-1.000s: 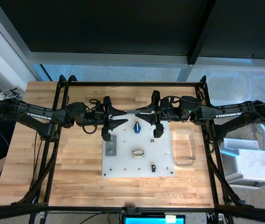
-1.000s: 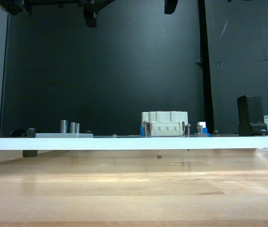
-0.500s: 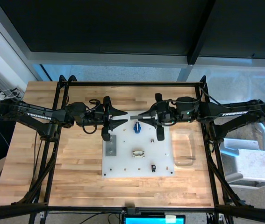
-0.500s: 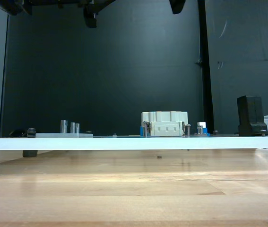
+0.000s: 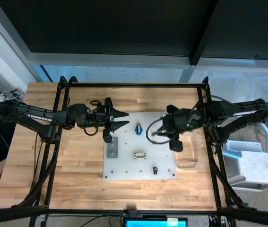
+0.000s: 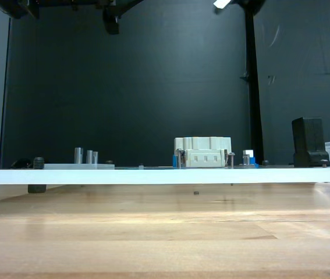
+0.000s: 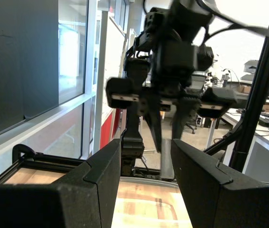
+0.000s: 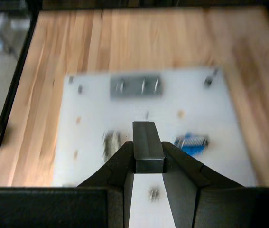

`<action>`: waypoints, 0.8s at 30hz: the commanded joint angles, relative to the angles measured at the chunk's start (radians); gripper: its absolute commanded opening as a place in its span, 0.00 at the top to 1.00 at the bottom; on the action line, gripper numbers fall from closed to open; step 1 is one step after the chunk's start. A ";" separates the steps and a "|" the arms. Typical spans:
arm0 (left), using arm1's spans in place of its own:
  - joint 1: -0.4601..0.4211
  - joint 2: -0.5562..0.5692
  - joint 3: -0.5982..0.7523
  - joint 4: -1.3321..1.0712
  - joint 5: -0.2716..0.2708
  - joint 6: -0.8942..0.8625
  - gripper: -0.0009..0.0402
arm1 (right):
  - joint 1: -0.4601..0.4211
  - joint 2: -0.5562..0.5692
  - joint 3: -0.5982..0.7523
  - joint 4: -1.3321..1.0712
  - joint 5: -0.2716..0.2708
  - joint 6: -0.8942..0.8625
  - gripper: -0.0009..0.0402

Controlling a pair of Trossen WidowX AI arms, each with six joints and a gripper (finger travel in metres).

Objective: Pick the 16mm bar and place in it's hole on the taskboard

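Aloft, two claws (image 5: 125, 118) (image 5: 155, 134), one held bar (image 8: 148, 146)

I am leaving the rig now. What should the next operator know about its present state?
The left gripper is open and empty, above the far left corner of the taskboard.
The right gripper is shut on the 16mm bar, high above the board.
Done: the bar is picked up.
Left: placing it in its hole; it is not yet in the board.
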 commanded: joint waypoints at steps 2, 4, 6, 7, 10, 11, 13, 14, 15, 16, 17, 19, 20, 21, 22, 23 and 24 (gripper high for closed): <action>0.000 0.001 0.000 0.000 0.001 0.001 0.63 | 0.053 0.047 0.040 -0.153 -0.003 0.063 0.98; 0.000 0.001 0.000 0.000 0.001 0.001 0.63 | 0.078 0.066 0.050 -0.209 -0.003 0.090 0.98; 0.001 0.001 0.000 0.001 0.001 0.001 0.63 | 0.099 0.081 0.052 -0.255 -0.012 0.116 0.98; 0.001 0.001 0.000 0.001 0.001 0.001 0.63 | 0.109 0.090 0.051 -0.273 -0.015 0.128 0.98; 0.001 0.001 0.000 0.000 0.001 0.001 0.63 | 0.133 0.112 0.051 -0.318 -0.047 0.167 0.98; 0.001 0.001 0.000 0.000 0.001 0.001 0.63 | 0.141 0.117 0.051 -0.327 -0.060 0.175 0.98; 0.001 0.001 0.000 0.001 0.001 0.001 0.63 | 0.159 0.132 0.051 -0.344 -0.066 0.195 0.98; 0.000 0.001 0.000 0.001 0.001 0.001 0.63 | 0.169 0.142 0.051 -0.353 -0.067 0.201 0.98; 0.001 0.001 0.000 0.001 0.001 0.001 0.63 | 0.176 0.151 0.051 -0.364 -0.068 0.207 0.98; 0.001 0.000 0.000 0.001 0.001 0.001 0.63 | 0.184 0.161 0.051 -0.376 -0.069 0.214 0.98; 0.001 0.001 0.000 0.000 0.001 0.001 0.63 | 0.191 0.173 0.051 -0.382 -0.078 0.220 0.98; 0.000 0.001 0.000 0.000 0.001 0.001 0.63 | 0.201 0.198 0.051 -0.383 -0.095 0.222 0.98; 0.001 0.001 0.000 0.000 0.001 0.001 0.63 | 0.209 0.210 0.051 -0.383 -0.094 0.224 0.98; 0.000 0.001 0.000 0.001 0.001 0.001 0.63 | 0.217 0.224 0.051 -0.383 -0.094 0.224 0.98; 0.001 0.001 0.000 0.001 0.001 0.001 0.63 | 0.224 0.238 0.051 -0.383 -0.095 0.224 0.98; 0.000 0.001 0.000 0.001 0.001 0.001 0.63 | 0.232 0.252 0.051 -0.383 -0.096 0.225 0.98; 0.001 0.001 0.000 0.000 0.001 0.001 0.63 | 0.241 0.265 0.051 -0.383 -0.103 0.230 0.98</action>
